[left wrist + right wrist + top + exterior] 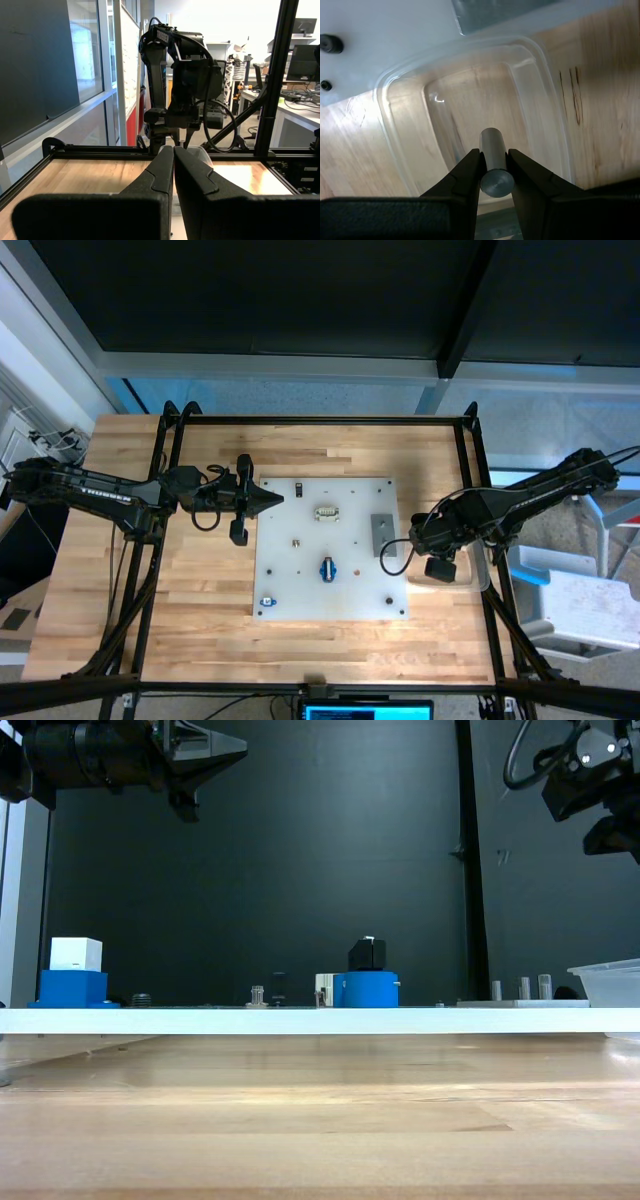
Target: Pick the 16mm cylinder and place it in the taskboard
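The 16mm cylinder (493, 142), a short grey metal peg, is held between the fingers of my right gripper (494, 154), which is shut on it. It hangs above the clear plastic tray (400, 125), just off the right edge of the white taskboard (300, 580). In the high view the right gripper (441, 564) is over that tray (481, 576). My left gripper (274, 498) is shut on nothing and hovers high over the board's left edge, its fingers (165, 165) pressed together.
On the board stand a blue fitting (327, 568), a silver connector (325, 512), a grey rectangular block (383, 532) and a small blue-and-white piece (267, 602). A black frame (320, 421) surrounds the wooden table.
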